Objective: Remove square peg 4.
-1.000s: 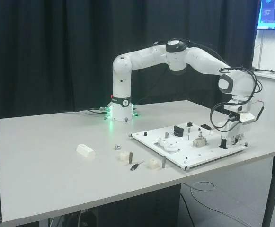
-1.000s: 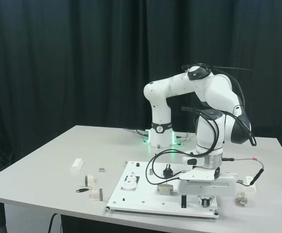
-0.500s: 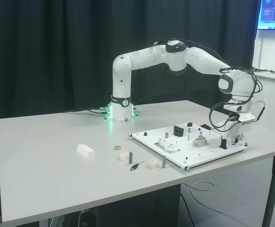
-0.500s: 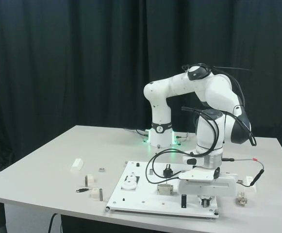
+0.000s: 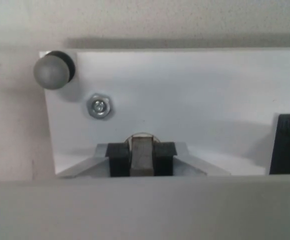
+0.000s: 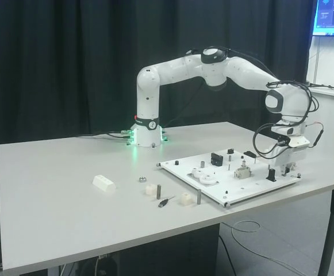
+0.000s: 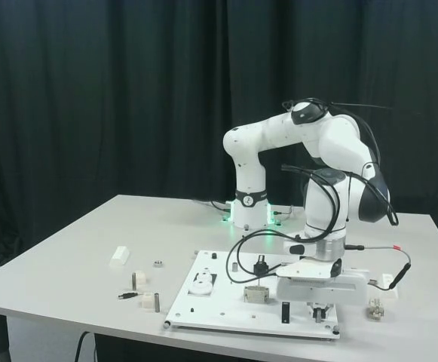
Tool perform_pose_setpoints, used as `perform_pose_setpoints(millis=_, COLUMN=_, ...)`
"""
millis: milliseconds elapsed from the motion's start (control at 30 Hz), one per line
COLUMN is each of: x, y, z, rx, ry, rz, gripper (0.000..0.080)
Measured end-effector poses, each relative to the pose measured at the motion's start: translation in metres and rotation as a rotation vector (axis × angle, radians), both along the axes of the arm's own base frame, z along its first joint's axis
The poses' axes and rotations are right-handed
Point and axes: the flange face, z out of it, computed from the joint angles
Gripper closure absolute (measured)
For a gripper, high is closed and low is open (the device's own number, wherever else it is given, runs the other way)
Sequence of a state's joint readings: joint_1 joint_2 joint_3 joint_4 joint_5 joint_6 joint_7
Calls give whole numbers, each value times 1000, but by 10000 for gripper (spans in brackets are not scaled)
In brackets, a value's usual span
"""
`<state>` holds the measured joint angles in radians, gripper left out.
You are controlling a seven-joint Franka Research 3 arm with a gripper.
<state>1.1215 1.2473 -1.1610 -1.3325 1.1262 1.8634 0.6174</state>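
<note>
— Two black pads (image 5: pixel 117 159) of my gripper (image 5: pixel 142 160) sit on either side of square peg 4 (image 5: pixel 142 156), clamped on its grey shaft. That is what the wrist view shows me.

— Where is the peg on the board?

— At the right end of the white board (image 6: pixel 230 172) in the first room view, near the corner with the grey rubber foot (image 5: pixel 52 71) and the hex nut (image 5: pixel 100 107). My gripper (image 6: pixel 288 168) stands over that end; in the second room view it (image 7: pixel 320 311) hangs low over the near edge of the board (image 7: pixel 203 308).

— So which step are you in?

— I judge it to be the pull itself: grip made, peg not yet clear of its hole. I cannot tell how much of the shaft is seated below.

— And the next move?

— A straight lift along the peg's axis, with my hold kept firm. Any sideways lean could jam the square shaft against its socket, so I should rise vertically until the tip is free, then carry it away to the grey table (image 6: pixel 57 195).
</note>
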Motion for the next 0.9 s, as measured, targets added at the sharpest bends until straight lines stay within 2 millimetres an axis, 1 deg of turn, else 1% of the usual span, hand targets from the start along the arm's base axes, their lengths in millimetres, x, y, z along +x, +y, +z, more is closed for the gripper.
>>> perform_pose_setpoints(millis=533, x=2, y=-2, z=12, rx=9, ry=1, rz=-8, gripper=705)
perform_pose_setpoints(millis=667, x=3, y=-1, z=19, rx=11, ry=-1, rz=-11, gripper=705)
perform_pose_setpoints(millis=900, x=4, y=1, z=37, rx=26, ry=-7, rz=-6, gripper=705)
